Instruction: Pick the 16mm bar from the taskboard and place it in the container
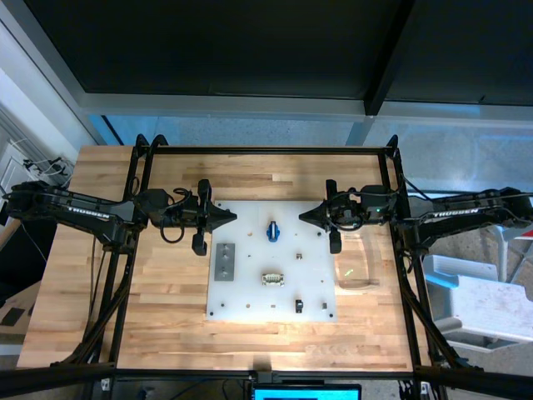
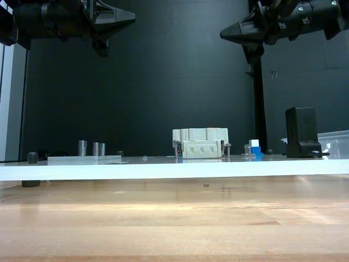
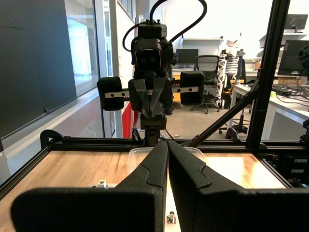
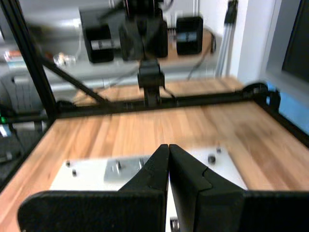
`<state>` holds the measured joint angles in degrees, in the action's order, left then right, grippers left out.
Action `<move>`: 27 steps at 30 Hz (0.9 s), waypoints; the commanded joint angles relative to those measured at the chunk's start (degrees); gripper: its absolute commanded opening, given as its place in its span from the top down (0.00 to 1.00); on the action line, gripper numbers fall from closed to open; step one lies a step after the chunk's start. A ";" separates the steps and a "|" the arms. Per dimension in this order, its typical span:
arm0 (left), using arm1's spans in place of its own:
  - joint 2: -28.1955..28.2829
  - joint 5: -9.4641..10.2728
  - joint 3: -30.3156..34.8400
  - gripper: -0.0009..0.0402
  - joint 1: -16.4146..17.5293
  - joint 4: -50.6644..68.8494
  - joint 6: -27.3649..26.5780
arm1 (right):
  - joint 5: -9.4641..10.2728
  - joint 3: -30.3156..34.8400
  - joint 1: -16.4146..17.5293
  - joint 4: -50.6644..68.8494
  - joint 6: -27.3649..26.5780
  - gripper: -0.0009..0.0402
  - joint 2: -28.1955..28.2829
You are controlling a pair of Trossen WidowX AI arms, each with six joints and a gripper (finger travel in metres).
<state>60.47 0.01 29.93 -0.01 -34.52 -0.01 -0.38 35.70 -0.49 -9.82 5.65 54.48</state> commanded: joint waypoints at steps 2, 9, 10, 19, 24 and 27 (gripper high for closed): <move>0.02 0.00 0.02 0.98 0.00 -0.02 0.00 | -0.09 4.04 0.02 10.34 0.09 0.98 0.72; 0.02 0.00 0.02 0.98 0.00 -0.02 0.00 | -0.07 11.10 0.13 26.10 0.09 0.98 5.31; 0.02 0.00 0.02 0.98 0.00 -0.02 0.00 | -0.07 12.04 0.15 27.91 0.09 0.98 6.12; 0.02 0.00 0.02 0.98 0.02 -0.02 0.00 | -0.04 21.00 0.37 43.95 0.02 0.98 13.46; 0.02 0.00 0.02 0.98 0.00 -0.02 0.00 | -0.02 25.00 0.55 50.99 0.07 0.98 16.74; 0.02 0.00 0.02 0.98 0.02 -0.02 0.00 | 0.00 26.82 0.74 54.62 0.11 0.98 18.53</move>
<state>60.47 0.03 29.95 -0.01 -34.54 -0.03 -0.40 61.76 0.14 43.31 5.72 72.31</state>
